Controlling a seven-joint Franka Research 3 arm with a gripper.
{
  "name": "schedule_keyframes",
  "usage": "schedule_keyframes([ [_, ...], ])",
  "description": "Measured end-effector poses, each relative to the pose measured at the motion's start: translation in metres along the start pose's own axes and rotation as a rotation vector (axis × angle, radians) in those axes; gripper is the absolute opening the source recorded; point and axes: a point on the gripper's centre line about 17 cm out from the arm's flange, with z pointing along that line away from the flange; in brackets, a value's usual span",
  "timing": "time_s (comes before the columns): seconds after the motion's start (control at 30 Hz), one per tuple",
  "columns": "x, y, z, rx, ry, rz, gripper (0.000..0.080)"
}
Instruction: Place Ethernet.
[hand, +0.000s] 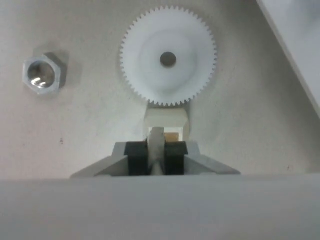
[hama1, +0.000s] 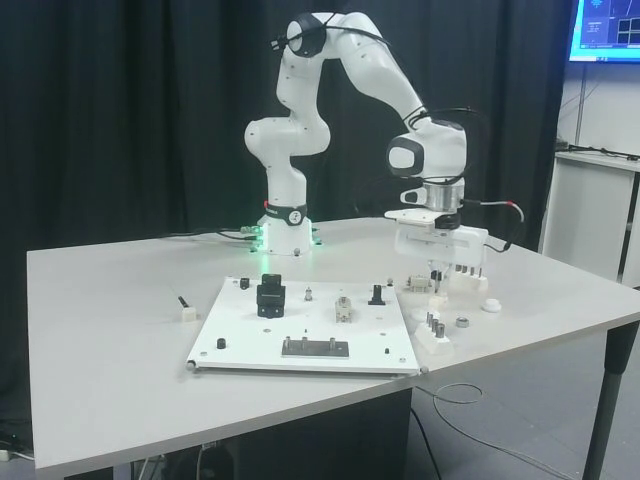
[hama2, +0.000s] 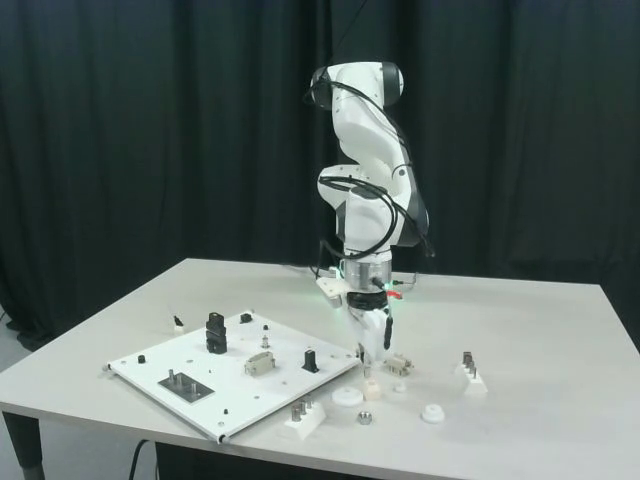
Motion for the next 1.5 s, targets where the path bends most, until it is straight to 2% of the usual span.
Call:
schedule_keyframes([
  [0.4,-0.01,0.002,0.007,-0.009,-0.019,-0.013,0.0065],
  [0.97,-0.015,0.012,0.014,-0.027,-0.027,-0.016,0.0065],
  [1.5,-0.017,0.01,0.014,-0.021,-0.028,-0.017,0.0065],
])
